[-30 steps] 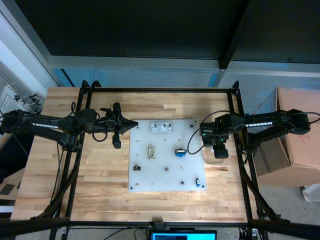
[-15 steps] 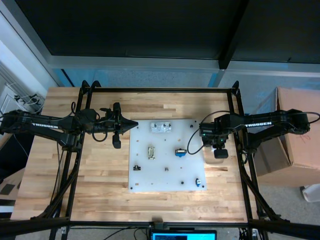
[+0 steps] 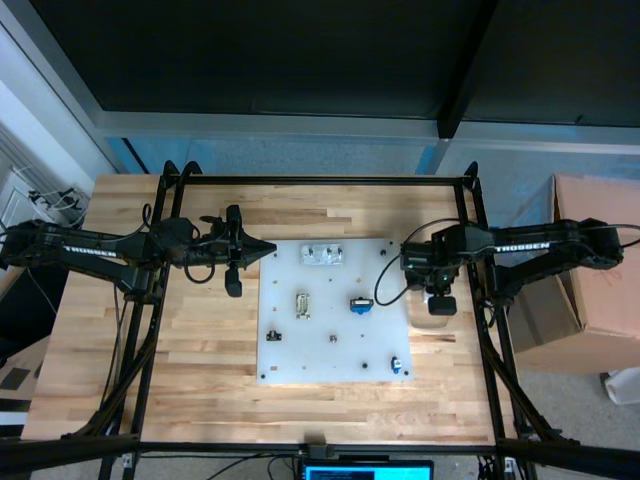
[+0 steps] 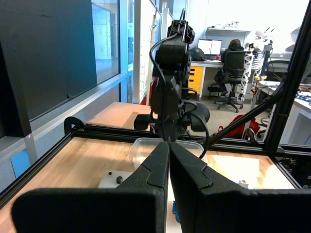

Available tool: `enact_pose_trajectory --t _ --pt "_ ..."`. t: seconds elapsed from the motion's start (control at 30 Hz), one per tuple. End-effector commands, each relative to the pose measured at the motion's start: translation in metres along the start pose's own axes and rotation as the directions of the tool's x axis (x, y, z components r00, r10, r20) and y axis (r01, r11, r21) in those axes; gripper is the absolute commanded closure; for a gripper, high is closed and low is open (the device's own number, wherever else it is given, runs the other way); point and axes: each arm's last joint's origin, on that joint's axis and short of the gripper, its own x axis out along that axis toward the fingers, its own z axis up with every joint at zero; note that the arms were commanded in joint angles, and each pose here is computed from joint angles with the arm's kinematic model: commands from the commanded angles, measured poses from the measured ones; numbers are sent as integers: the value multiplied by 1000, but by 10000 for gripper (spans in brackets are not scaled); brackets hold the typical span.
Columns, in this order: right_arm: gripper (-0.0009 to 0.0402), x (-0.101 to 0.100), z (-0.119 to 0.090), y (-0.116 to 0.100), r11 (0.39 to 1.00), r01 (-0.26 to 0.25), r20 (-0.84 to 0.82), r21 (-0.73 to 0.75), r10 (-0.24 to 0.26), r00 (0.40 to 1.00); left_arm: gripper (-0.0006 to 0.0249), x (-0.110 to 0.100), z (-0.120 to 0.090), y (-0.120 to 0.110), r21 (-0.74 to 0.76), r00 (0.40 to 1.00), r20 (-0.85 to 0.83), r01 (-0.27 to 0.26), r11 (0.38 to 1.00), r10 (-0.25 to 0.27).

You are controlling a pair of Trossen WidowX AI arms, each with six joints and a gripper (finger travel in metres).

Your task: Pick the RJ45 connector and install on the taskboard

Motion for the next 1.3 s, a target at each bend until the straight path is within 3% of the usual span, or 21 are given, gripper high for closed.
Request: enact_pose_trajectory --t 0.03,0.23,0.53,0.73,1.3 --pt "393 -14 1 8 1000 5 15 5 -5 1000 243 0 0 0 0 1000 0 0 1000 0" --pt "393 -38 3 28 998 63 53 27 -65 996 243 0 0 0 0 1000 0 0 1000 0" --pt "393 -63 10 72 997 32 140 -66 -22 990 243 0 0 0 0 1000 0 0 1000 0" --pt "393 -63 18 98 992 24 133 -121 -8 991 243 0 0 0 0 1000 0 0 1000 0" --pt "393 -50 62 159 996 -5 131 -93 17 991 243 0 0 0 0 1000 0 0 1000 0"
